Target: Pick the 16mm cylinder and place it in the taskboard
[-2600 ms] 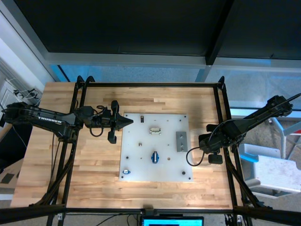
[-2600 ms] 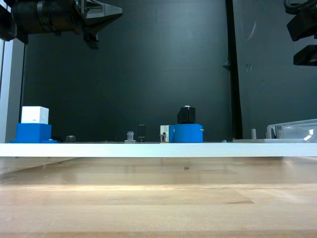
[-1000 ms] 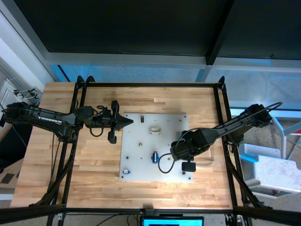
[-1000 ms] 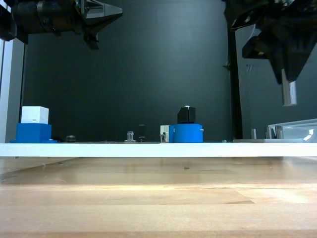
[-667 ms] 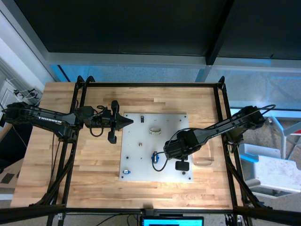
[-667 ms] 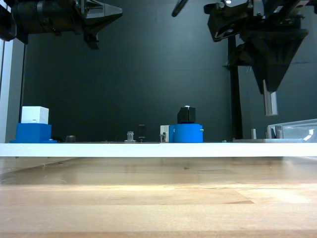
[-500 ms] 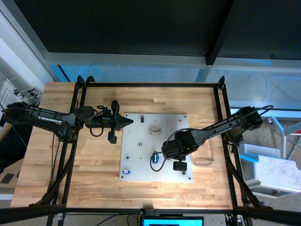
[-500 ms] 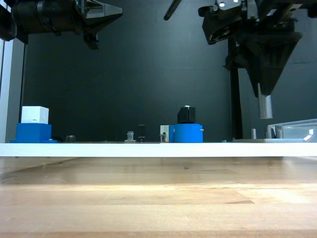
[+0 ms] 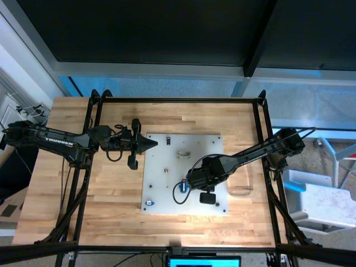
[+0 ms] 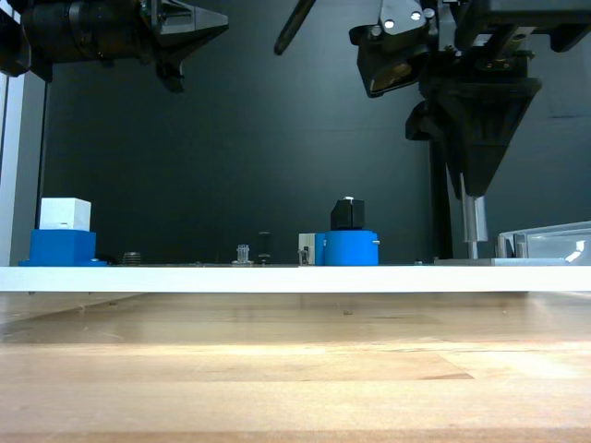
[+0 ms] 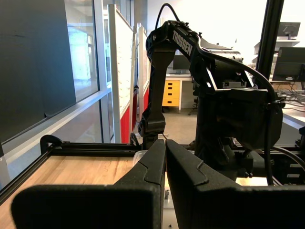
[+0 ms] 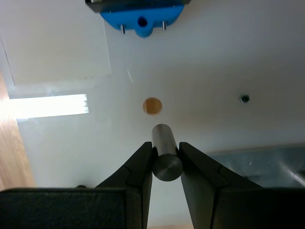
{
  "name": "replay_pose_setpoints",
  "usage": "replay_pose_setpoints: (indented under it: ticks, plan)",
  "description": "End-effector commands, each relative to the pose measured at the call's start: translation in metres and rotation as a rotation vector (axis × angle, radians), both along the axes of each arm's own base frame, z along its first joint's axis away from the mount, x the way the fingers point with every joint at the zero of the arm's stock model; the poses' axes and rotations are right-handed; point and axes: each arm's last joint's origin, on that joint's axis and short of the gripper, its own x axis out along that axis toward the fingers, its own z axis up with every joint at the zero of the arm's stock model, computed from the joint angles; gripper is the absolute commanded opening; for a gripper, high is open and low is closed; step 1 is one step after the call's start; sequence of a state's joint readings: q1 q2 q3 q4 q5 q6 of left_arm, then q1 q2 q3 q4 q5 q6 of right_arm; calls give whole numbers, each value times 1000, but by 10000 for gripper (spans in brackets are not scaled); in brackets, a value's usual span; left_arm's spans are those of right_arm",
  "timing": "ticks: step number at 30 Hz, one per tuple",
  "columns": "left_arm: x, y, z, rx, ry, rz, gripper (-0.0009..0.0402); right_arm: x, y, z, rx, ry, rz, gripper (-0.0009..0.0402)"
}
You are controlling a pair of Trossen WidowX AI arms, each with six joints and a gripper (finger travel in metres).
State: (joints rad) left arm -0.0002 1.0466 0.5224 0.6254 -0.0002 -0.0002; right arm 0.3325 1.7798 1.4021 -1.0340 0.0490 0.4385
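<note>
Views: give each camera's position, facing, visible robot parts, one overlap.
High view: above near edge, down at white square taskboard; both arms.
Low view: table height, level; left gripper high, right gripper over board.
Left wrist view: along shut left gripper toward right arm.
Right wrist view: along right gripper, down at board.
Shared, low and right wrist: grey metal cylinder.
</note>
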Motion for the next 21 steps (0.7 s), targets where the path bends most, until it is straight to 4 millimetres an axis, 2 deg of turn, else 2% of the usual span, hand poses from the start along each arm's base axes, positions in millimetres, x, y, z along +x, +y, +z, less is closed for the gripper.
replay_pose_setpoints:
  ticks: [1, 12, 21]
  plan:
    - [0, 0, 0, 0, 0, 0, 0, 4, 1, -1, -2, -3, 0, 12]
    - [0, 0, 0, 0, 0, 0, 0, 12, 2, -11, 4, -7, -6, 12]
    - [0, 0, 0, 0, 0, 0, 0, 13, 3, -11, 15, -18, -6, 12]
